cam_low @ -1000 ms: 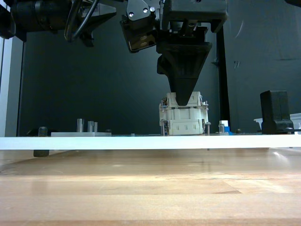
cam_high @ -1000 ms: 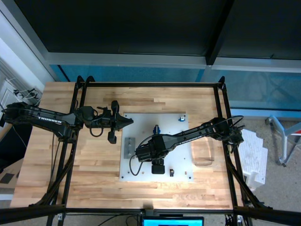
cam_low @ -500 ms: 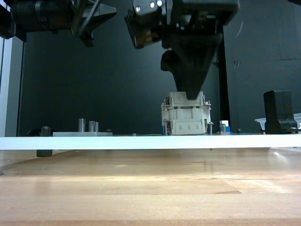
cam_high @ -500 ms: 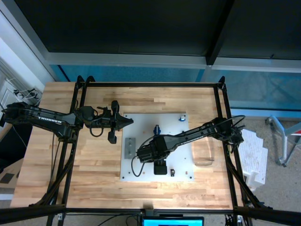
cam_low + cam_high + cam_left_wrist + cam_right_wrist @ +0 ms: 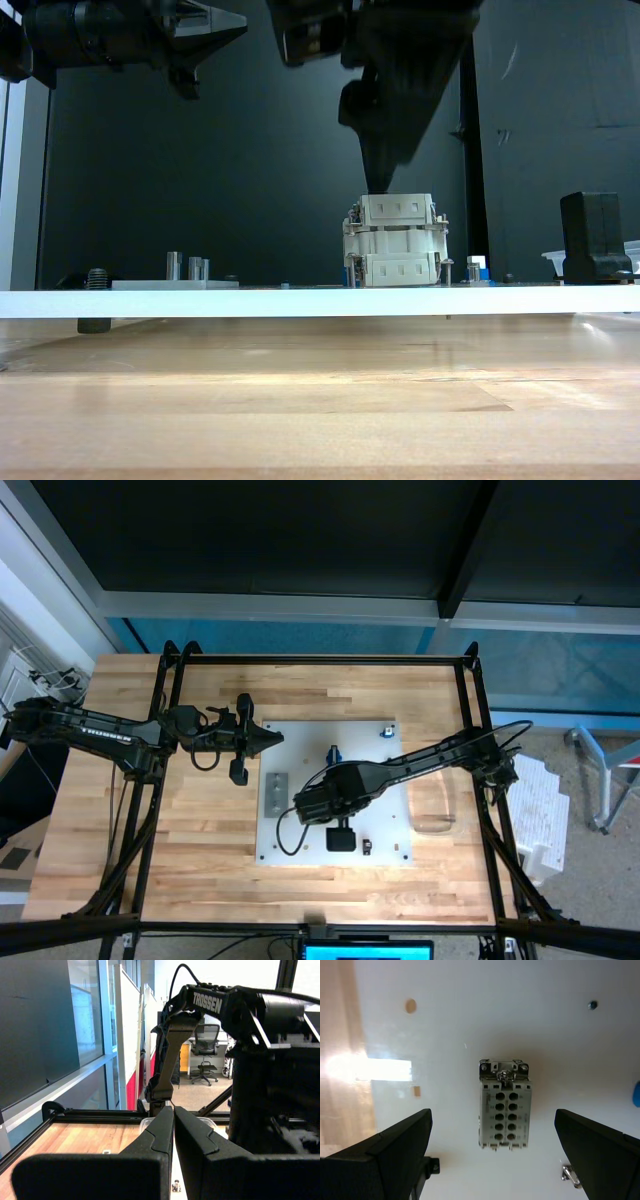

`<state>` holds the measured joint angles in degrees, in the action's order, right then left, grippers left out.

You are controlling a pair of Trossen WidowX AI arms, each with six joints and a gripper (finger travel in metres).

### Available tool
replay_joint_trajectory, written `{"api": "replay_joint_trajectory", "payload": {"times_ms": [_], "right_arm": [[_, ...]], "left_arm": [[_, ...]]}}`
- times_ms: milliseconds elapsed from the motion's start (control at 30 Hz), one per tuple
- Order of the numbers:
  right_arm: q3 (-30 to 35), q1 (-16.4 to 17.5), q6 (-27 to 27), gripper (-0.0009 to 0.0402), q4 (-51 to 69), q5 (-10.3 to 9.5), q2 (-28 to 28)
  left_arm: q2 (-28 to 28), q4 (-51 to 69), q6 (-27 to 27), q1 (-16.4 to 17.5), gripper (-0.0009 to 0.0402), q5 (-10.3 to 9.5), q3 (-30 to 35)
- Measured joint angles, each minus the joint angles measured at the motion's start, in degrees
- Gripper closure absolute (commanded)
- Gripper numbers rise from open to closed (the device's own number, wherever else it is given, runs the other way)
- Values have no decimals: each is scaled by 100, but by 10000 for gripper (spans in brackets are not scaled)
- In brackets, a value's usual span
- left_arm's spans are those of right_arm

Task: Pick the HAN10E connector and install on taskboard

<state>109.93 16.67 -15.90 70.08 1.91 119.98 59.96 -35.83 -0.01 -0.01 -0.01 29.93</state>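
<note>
The only clearly readable word is the brand name "TROSSEN". It is printed in white capital letters on the black upper link of the right arm (image 5: 209, 1002). It appears in the left wrist view, beyond the tip of the left gripper (image 5: 173, 1112), and slants slightly downward along the link.

In the high view, a line of white capitals runs along the long black link of the left arm (image 5: 100, 735), above the left side of the wooden surface (image 5: 80, 810). It looks like the same brand name, but the letters are too small to be sure.

Any marks on the HAN10E connector (image 5: 503, 1105) are too small to read.
</note>
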Motion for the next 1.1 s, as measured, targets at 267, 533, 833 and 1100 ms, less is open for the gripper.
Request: {"api": "replay_joint_trajectory", "payload": {"times_ms": [267, 533, 833, 1100], "right_arm": [[-566, -118, 199, 106, -610, 20, -885], [-1834, -177, 431, 154, -1788, 33, -2140], [-3250, -393, 636, 227, -3108, 229, -3501], [-4170, -894, 964, 303, -3821, 306, -4538]], "left_arm": [[0, 0, 2, 0, 392, -2, 2], [0, -2, 0, 0, 392, 0, 0], [0, 2, 2, 0, 392, -2, 0], [0, 0, 2, 0, 392, -2, 0]]}}
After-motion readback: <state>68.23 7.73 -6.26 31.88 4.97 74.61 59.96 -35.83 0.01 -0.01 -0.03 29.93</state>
